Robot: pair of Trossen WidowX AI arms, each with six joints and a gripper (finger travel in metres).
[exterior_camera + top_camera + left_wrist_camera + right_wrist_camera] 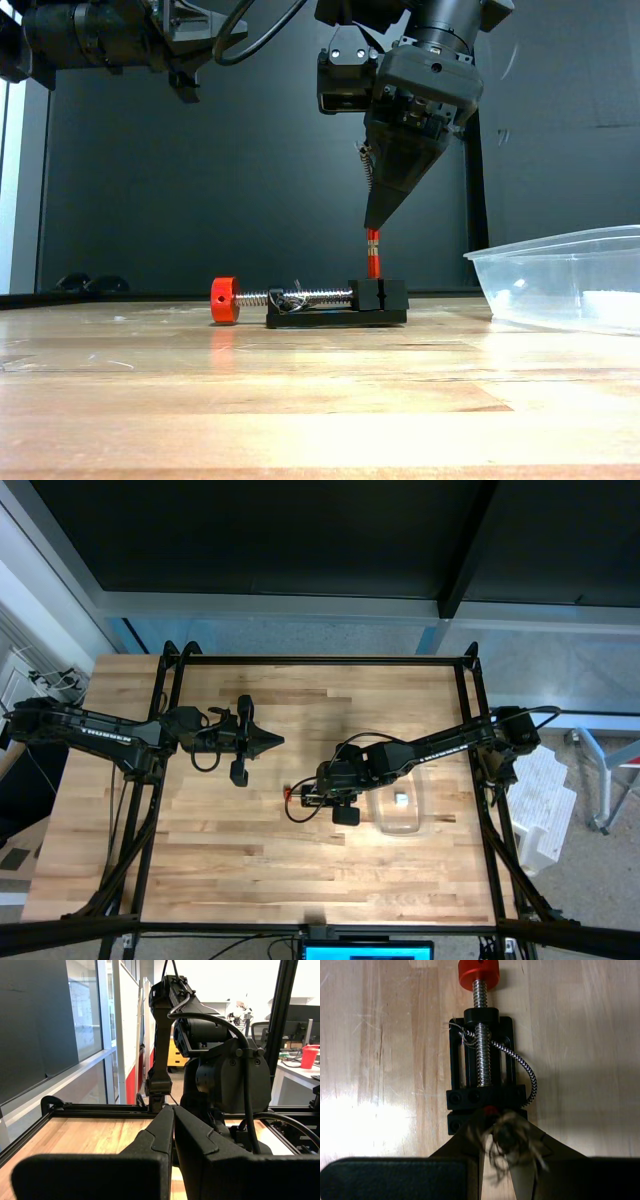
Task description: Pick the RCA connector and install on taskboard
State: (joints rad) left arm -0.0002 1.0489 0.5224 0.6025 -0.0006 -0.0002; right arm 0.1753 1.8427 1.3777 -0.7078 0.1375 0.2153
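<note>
The taskboard [335,303] is a small black block with a red-orange knob [225,300] and a silvery screw, lying on the wooden table; it also shows in the right wrist view [485,1075] and the high view [303,794]. My right gripper [372,226] points straight down over the block's end away from the knob, shut on the RCA connector [372,252]. The connector's thin red-orange tip reaches down to the block's top. In the right wrist view the connector [507,1137] is a dark piece with frayed strands between the fingertips. My left gripper [272,742] hovers shut and empty at the left.
A clear plastic tray [570,280] stands right of the block, with a small white cube [401,799] inside. A braided black-and-white cable [530,1077] loops off the block's side. A black frame rail [320,661] borders the table.
</note>
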